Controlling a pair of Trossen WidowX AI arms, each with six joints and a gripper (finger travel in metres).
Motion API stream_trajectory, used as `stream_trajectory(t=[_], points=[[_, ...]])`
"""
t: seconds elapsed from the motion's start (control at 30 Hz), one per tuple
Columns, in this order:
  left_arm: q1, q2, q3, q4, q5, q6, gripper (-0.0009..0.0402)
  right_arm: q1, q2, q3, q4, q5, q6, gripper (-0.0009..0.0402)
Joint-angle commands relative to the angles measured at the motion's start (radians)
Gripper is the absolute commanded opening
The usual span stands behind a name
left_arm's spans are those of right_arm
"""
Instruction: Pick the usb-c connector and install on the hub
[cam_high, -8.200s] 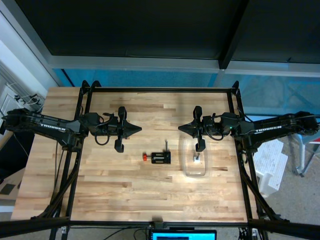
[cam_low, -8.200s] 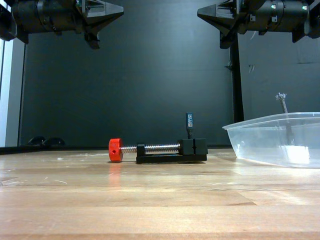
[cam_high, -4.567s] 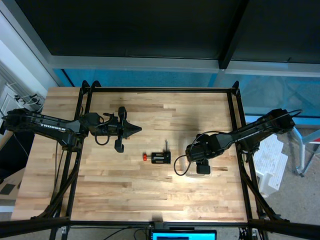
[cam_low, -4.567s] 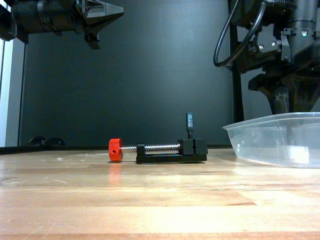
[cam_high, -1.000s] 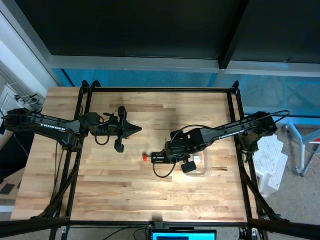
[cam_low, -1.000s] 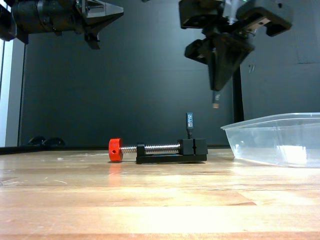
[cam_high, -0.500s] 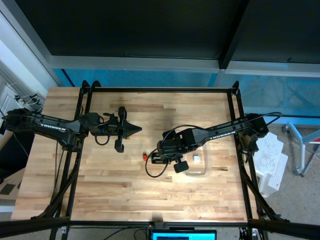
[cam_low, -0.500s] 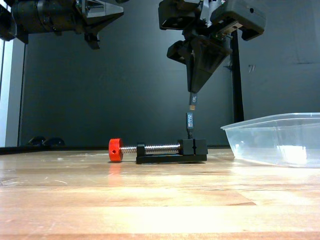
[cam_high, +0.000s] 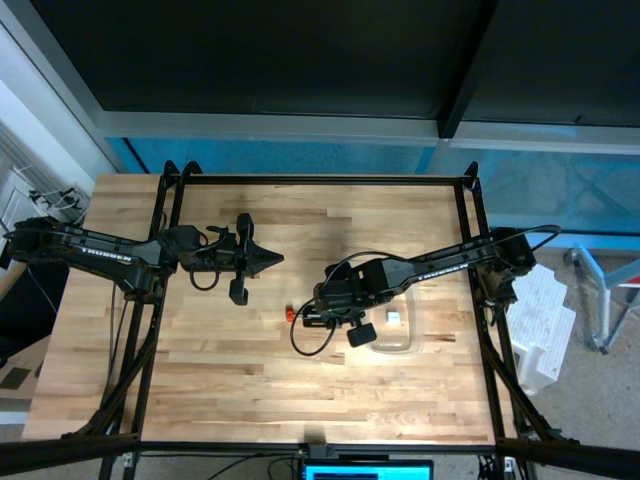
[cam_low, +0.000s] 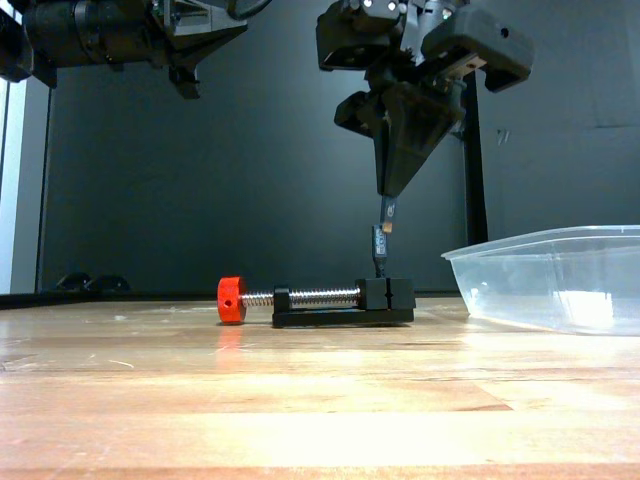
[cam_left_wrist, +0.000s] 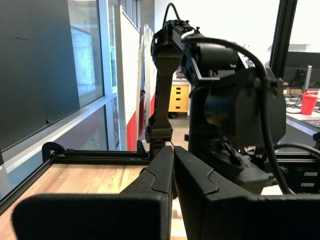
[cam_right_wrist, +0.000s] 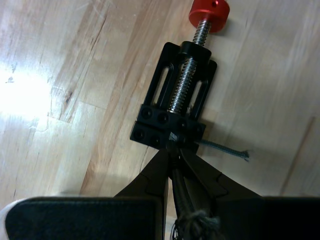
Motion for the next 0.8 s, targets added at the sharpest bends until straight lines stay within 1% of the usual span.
stream_trajectory(t=[0.03, 0.8], points=[[0.000, 0.000, 0.000, 0.000, 0.000, 0.000, 0.0000, -0.001, 0.011, -0.001, 0.003, -0.001, 0.000, 0.0004], [0.000, 0.000, 0.000, 0.000, 0.000, 0.000, 0.0000, -0.006, 0.027, 0.000, 0.027, 0.003, 0.000, 0.0004]])
